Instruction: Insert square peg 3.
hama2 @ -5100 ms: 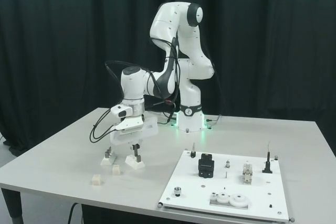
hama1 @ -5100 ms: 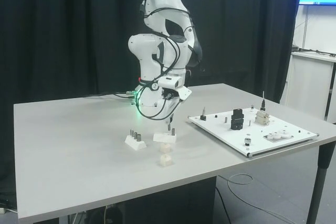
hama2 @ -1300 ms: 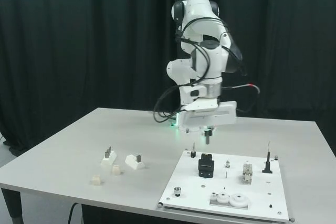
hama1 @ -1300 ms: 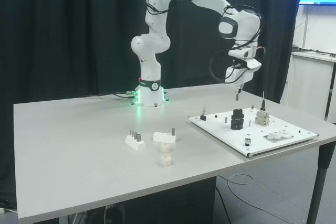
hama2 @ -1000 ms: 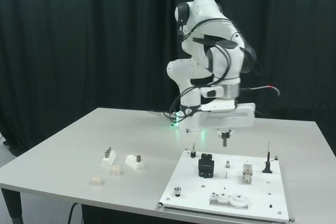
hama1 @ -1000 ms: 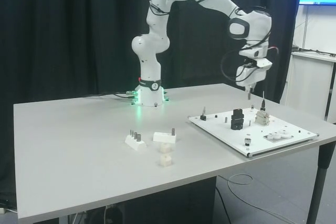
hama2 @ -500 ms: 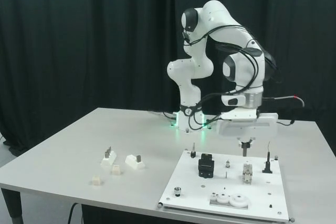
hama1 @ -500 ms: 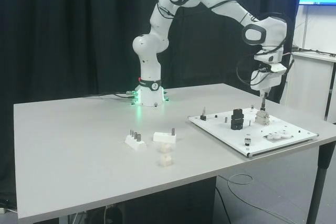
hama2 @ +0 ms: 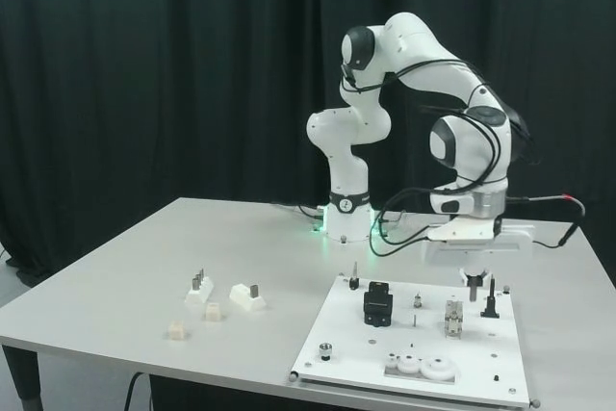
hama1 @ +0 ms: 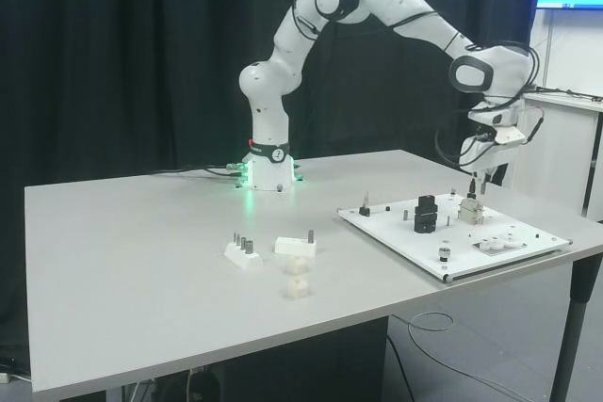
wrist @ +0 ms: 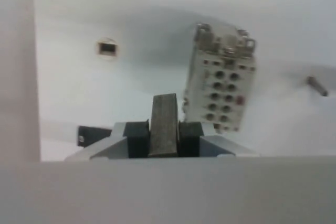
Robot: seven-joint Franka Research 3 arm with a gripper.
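Wrist view shows the gripper (wrist: 164, 139) clamped on square peg 3 (wrist: 163, 124), a dark, straight bar with flat faces and a squared end, pinched between two black finger pads (wrist: 137, 136) and pointing down at the white board (wrist: 79, 87). Just beside the peg's tip on that board sits the connector block (wrist: 220, 83), a pale rectangular body whose face carries rows of small round holes and whose end has metal fittings. Farther from the connector block, across smooth matte board, lies a small rectangular socket (wrist: 107, 48) with a pale rim and dark inside. A thin metal pin (wrist: 317, 86) stands on the far side of the connector block. In the second room view the gripper (hama2: 474, 283) hangs above the board (hama2: 356, 334), close over the connector block (hama2: 452, 318) and next to a black post with a thin rod (hama2: 490, 297); the peg (hama2: 474, 282) points straight down. The white arm (hama2: 423, 55), rounded and glossy, reaches out from its base (hama2: 348, 220) in a high arch, elbow up, the wrist turned downward. A black boxy fixture (hama2: 377, 302) and white gear wheels (hama2: 423, 366) also sit near the connector block.
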